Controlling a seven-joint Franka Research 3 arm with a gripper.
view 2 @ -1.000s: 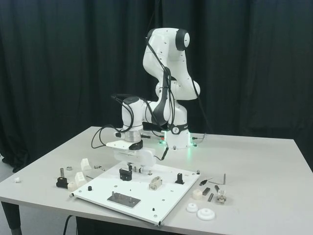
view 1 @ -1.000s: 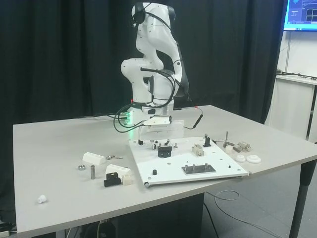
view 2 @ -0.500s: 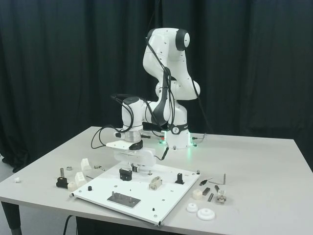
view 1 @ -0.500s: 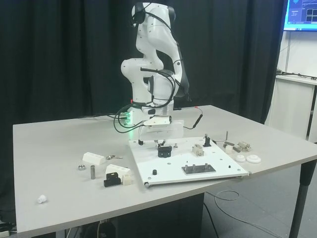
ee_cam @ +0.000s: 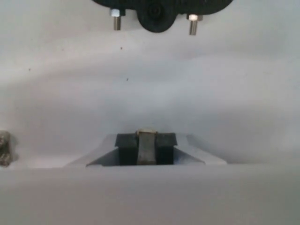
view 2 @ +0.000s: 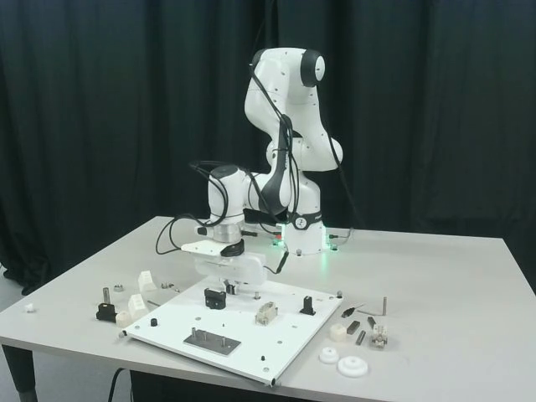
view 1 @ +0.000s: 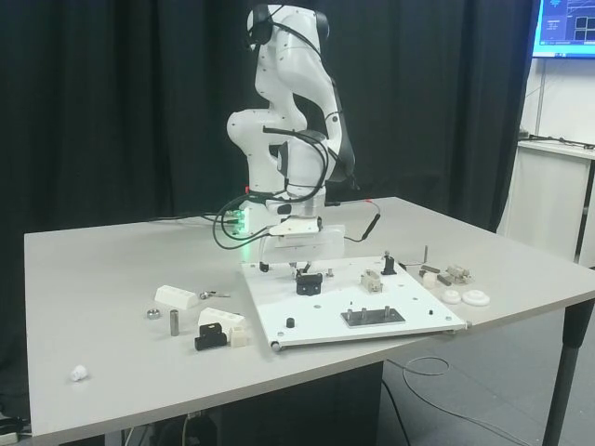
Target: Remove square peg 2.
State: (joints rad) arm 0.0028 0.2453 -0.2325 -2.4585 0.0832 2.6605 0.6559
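I saw the gripper (ee_cam: pixel 147 149) clamped on the peg (ee_cam: pixel 146 146), held just above the far edge of the white board (view 1: pixel 325 321), beside a black block (view 1: pixel 309 284)

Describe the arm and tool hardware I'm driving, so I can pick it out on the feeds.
The arm is white with rounded segments and black joint caps. Black cables loop from the wrist to the base, where a green light glows. The tool hangs under a flat white wrist block. The wrist view shows black fingertips.
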